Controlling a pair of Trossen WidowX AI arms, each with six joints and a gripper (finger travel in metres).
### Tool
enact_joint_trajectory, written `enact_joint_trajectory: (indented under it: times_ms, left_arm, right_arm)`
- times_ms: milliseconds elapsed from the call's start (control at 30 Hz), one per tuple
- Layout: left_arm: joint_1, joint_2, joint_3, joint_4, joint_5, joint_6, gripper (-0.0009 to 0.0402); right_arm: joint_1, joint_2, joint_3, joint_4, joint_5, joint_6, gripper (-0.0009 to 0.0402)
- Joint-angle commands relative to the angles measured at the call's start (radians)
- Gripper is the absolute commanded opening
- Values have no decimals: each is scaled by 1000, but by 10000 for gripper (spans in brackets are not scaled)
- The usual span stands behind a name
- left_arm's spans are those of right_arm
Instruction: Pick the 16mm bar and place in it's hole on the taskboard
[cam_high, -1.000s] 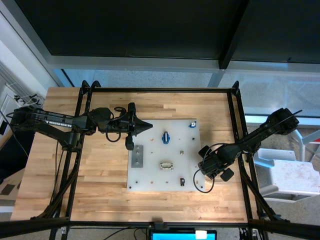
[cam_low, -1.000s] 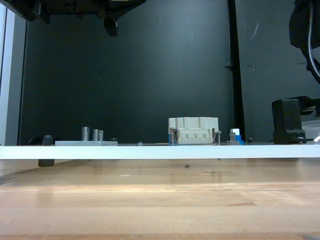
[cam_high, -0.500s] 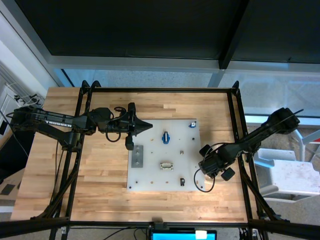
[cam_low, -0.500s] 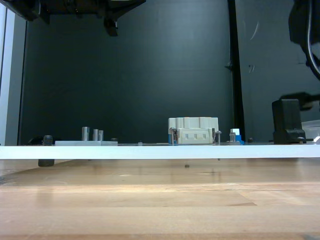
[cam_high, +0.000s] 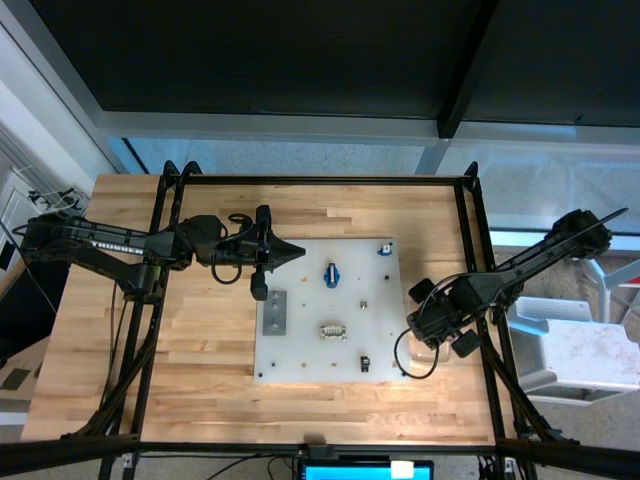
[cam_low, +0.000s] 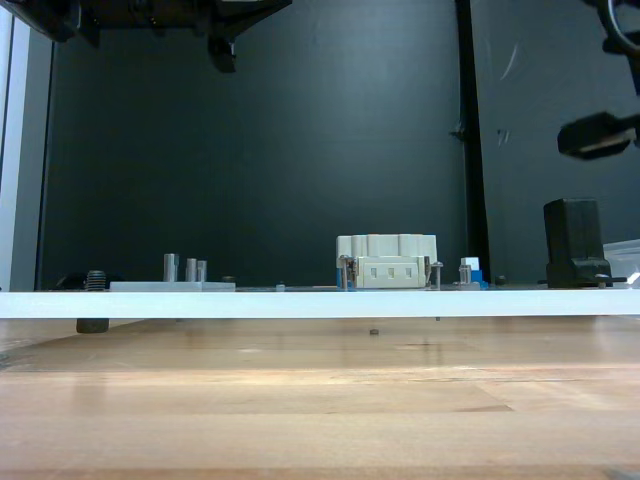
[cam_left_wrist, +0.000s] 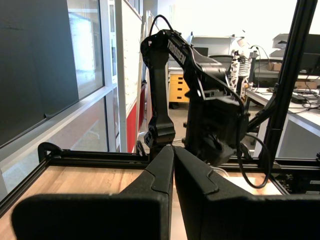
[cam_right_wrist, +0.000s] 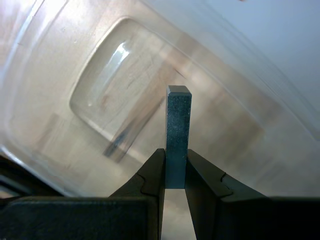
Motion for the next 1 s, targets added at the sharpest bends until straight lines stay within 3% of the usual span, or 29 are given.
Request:
enact_joint_trajectory:
  times_ms: [33,600,800,1000]
  left_arm:
    - [0,0,0,0,0,0,0]
    - [0,0,0,0,0,0,0]
    - [0,0,0,0,0,0,0]
    - [-1,0,0,9,5,-3,0]
  right_arm:
    - [-18,-19,37,-37,-9,71,7]
    - [-290,-20,443,-223,-44,205,7]
    - [-390,37,572,-255,-58,163,7]
    - [-422,128,713,-276,-61,132,7]
